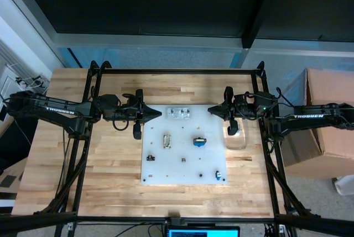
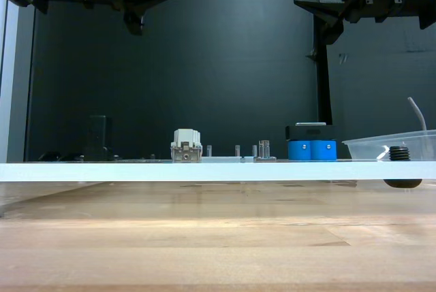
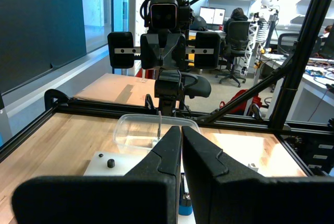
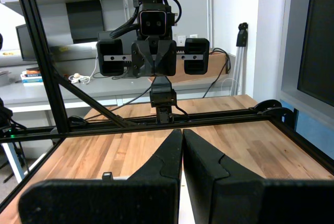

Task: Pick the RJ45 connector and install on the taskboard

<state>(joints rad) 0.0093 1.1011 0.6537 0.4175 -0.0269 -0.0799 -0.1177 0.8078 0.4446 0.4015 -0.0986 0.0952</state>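
Note:
A black ribbed plug (image 2: 400, 152) with a thin white cable (image 2: 417, 114) lies free in a clear plastic tray (image 2: 368, 145), which stands just right of the white taskboard (image 1: 182, 165). I take this plug for the RJ45 connector. It is clear of any seat. My left gripper (image 1: 159, 114) hangs high over the board's left edge, shut and holding nothing. Over the board's right edge my right gripper (image 1: 210, 109) is also shut and holding nothing. The two point at each other. In the left wrist view the tray (image 3: 136, 130) shows beyond the shut fingers (image 3: 168, 148).
On the board stand a grey connector block (image 1: 166, 140), a blue block (image 1: 199, 141), a small blue part (image 1: 219, 175) and silver fittings (image 1: 178, 114). A black frame (image 1: 177, 72) rings the wooden table. A cardboard box (image 1: 326, 132) stands at the right.

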